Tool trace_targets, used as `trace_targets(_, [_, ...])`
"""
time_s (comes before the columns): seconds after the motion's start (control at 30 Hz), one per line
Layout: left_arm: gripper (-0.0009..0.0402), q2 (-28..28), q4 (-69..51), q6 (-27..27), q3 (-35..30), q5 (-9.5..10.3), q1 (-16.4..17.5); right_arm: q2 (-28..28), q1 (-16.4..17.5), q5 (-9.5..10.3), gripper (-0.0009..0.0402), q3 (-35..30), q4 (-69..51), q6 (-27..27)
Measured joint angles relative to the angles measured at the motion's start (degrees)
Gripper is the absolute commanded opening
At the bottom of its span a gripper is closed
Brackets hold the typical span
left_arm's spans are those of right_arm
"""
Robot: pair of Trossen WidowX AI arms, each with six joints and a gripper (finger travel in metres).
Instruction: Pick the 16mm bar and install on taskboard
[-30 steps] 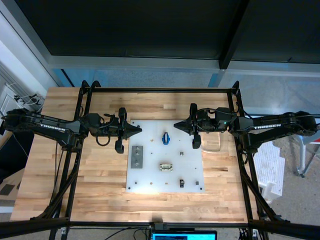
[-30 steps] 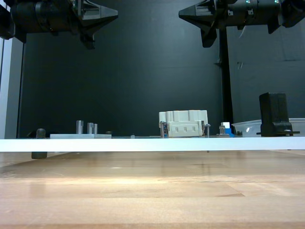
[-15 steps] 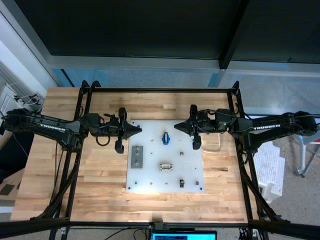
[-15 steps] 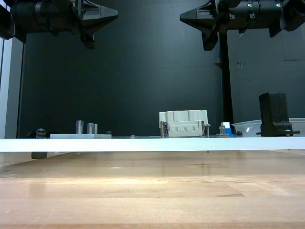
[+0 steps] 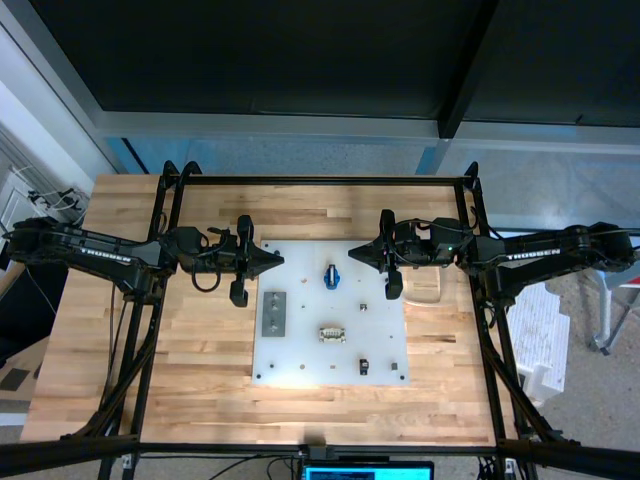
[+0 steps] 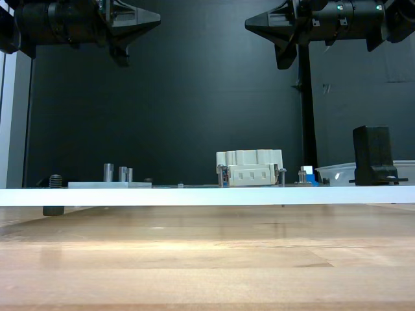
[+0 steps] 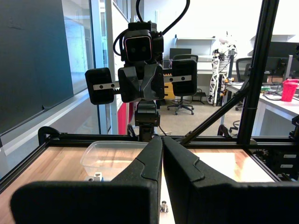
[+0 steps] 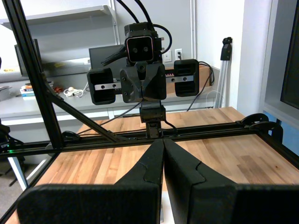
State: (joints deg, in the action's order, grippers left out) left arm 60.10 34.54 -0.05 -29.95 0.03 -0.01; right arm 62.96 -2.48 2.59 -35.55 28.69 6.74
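metal bar: not in view — we judge it stiff, slick; pinch mid-length.
left tool (image 5: 278, 259): pressed together, empty, high over taskboard (image 5: 300, 362) far-left.
right tool (image 5: 353, 251): likewise — far side.

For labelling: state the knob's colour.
Blue knob, clearest in high view. Left gripper, right gripper: both shut, above taskboard.

White TROSSEN lettering along left arm (image 5: 100, 253), outboard of left gripper (image 5: 280, 258), same word along right arm (image 5: 525, 255), outboard of right gripper (image 5: 352, 250)
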Motion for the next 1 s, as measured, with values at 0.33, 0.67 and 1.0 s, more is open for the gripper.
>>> trace_targets(0.33, [0.0, 0.0, 0.0, 0.0, 0.0, 0.0, 0.0, 0.0, 0.09, -1.42, 0.0, -0.13, -0.94, -1.55])
trace_targets(0.67, [0.0, 0.0, 0.0, 0.0, 0.02, -0.02, 0.0, 0.02, 0.11, -1.42, 0.0, -0.2, -1.07, -1.92])
trace_targets(1.0, [0.0, -0.02, -0.02, 0.0, 0.02, -0.02, 0.0, 0.02, 0.11, -1.31, 0.0, -0.22, -1.05, -3.1])
